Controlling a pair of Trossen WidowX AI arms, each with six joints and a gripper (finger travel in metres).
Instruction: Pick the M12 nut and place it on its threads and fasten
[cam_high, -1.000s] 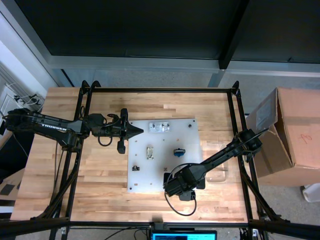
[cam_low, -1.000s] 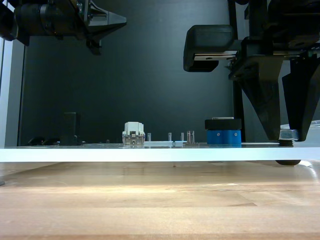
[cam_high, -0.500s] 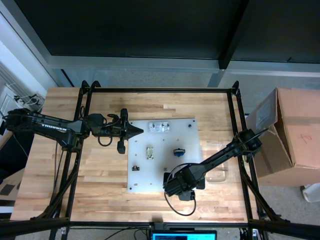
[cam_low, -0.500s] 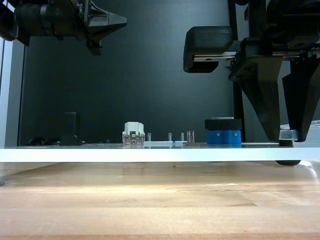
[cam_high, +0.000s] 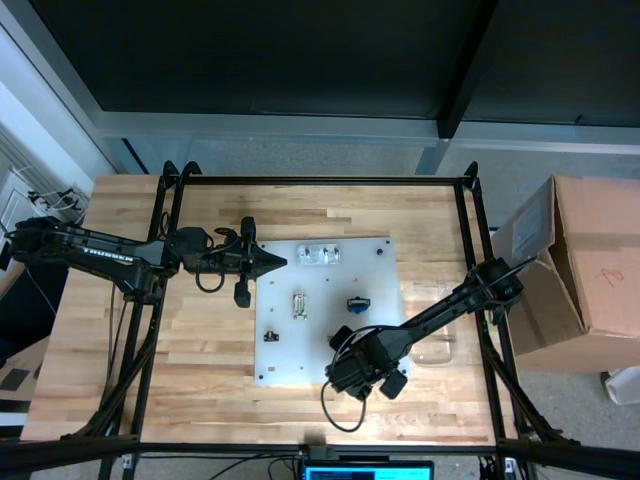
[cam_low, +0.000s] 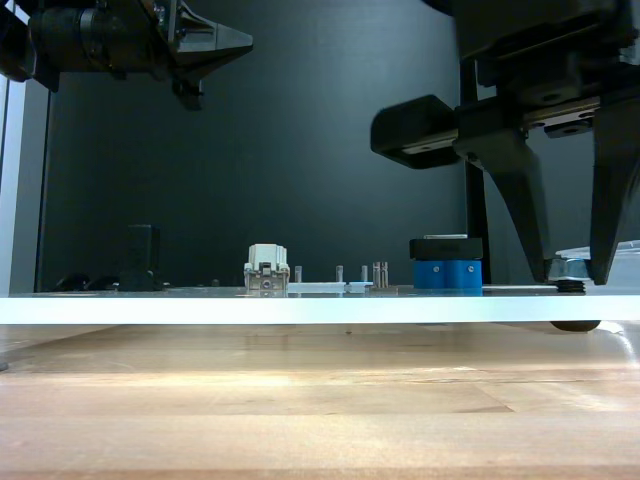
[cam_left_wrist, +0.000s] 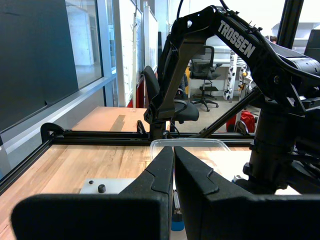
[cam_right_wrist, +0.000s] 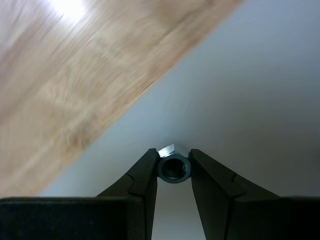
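Right hand (clamping nut on stud) turned; left hand aloft.

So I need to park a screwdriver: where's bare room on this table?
Free: bare wood left of the board, nearer than the left arm, and the strip behind it. Crowded near-right: right end effector shut on the M12 nut atop its stud, beside the clear tray. Left end effector, shut, hovers over the board's far-left edge.
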